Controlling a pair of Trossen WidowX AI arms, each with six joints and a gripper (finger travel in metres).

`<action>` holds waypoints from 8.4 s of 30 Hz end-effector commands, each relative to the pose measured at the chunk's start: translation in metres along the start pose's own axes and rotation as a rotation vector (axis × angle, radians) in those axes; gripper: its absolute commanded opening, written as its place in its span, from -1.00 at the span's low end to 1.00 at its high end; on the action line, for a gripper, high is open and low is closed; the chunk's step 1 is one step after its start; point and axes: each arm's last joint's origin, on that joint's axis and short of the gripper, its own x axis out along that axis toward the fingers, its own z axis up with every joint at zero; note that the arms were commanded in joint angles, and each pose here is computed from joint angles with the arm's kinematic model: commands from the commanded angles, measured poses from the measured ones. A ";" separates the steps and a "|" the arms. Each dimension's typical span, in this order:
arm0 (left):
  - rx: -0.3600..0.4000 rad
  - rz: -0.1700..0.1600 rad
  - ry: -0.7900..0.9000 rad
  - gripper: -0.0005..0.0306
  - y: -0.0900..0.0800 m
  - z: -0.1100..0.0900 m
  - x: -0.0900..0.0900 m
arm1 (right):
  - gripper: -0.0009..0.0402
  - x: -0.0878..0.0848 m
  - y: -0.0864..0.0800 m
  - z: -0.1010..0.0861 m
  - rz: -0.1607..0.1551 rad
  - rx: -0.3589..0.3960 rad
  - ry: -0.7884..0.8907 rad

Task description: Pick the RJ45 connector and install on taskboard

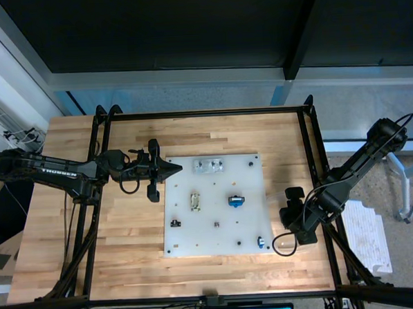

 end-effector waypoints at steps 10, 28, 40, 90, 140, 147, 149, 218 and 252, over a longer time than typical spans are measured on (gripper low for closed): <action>0.000 0.000 -0.001 -0.96 0.000 0.000 0.000 | -0.27 0.002 0.001 -0.001 0.014 -0.007 -0.002; 0.000 0.000 -0.001 -0.97 0.000 0.000 0.000 | -0.70 0.002 0.002 0.000 0.021 -0.006 -0.011; 0.000 0.000 -0.001 -0.97 0.000 0.000 0.000 | -0.92 0.001 0.002 -0.001 0.023 -0.007 -0.013; 0.000 0.000 -0.001 -0.97 0.000 0.000 0.000 | -0.95 -0.041 0.053 0.088 0.046 0.055 -0.063; 0.000 0.000 -0.001 -0.97 0.000 0.000 0.000 | -0.95 -0.008 0.055 0.108 0.032 0.056 -0.056; 0.000 0.000 -0.001 -0.96 0.000 0.000 0.000 | -0.95 -0.007 0.055 0.108 0.026 0.049 -0.062; 0.000 0.000 -0.001 -0.96 0.000 0.000 0.000 | -0.95 -0.007 0.055 0.108 0.027 0.049 -0.062; 0.000 0.000 -0.001 -0.97 0.000 0.000 0.000 | -0.95 0.018 0.059 0.106 0.016 0.034 -0.029; 0.000 0.000 -0.001 -0.97 0.000 0.000 0.000 | -0.63 0.006 0.058 0.107 0.040 0.042 -0.066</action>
